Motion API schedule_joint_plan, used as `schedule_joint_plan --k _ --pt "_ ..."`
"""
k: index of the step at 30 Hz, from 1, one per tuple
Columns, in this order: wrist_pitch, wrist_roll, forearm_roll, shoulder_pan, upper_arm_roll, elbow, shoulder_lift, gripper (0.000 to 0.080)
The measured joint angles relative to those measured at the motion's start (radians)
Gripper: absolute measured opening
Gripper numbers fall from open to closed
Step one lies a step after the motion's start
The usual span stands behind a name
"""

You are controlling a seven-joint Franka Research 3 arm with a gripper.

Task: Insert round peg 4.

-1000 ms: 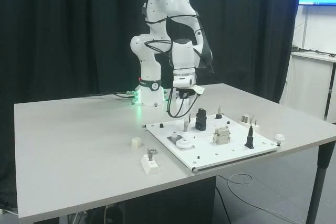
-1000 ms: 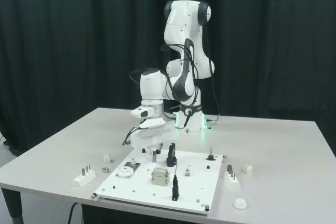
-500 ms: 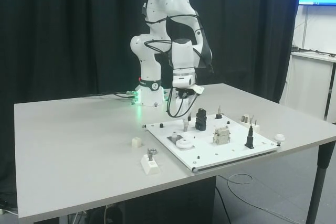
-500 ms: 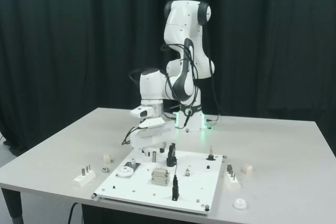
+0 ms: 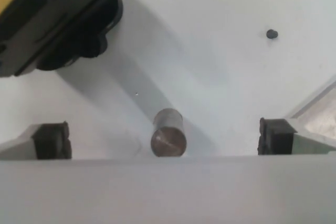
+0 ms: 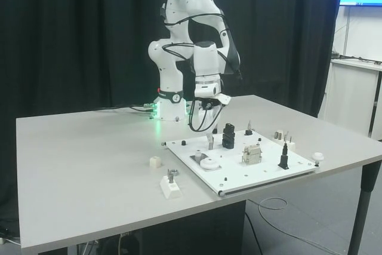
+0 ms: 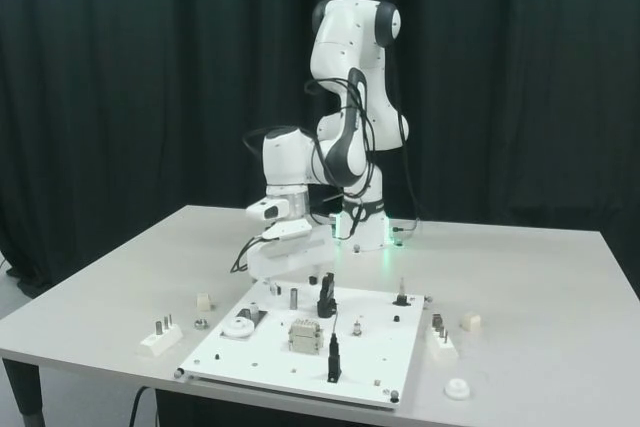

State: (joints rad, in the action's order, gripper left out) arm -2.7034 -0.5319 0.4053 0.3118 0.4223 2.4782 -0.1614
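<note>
Room was lit pretty evenly from overhead, black curtain (image 6: 71, 34) soaking up any glare. Green glow showed at the arm's base (image 6: 156, 113). In the wrist view the peg (image 5: 168, 139) threw a long soft shadow toward the blurry black part (image 5: 63, 30); the white bar nearest the lens was out of focus.

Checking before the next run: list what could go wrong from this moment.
The gripper is open above the round peg standing upright in the white board; it may not be fully seated. Any sideways drift could swing a fingertip into the peg or the black part close by.
</note>
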Motion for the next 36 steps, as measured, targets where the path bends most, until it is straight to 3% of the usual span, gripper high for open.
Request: schedule_joint_plan --k 25,36 --pt "0.181 0.017 -0.008 0.000 0.019 0.001 0.049 0.0800" --pt "0.242 0.044 -0.035 0.000 0.019 0.001 0.066 0.0800"
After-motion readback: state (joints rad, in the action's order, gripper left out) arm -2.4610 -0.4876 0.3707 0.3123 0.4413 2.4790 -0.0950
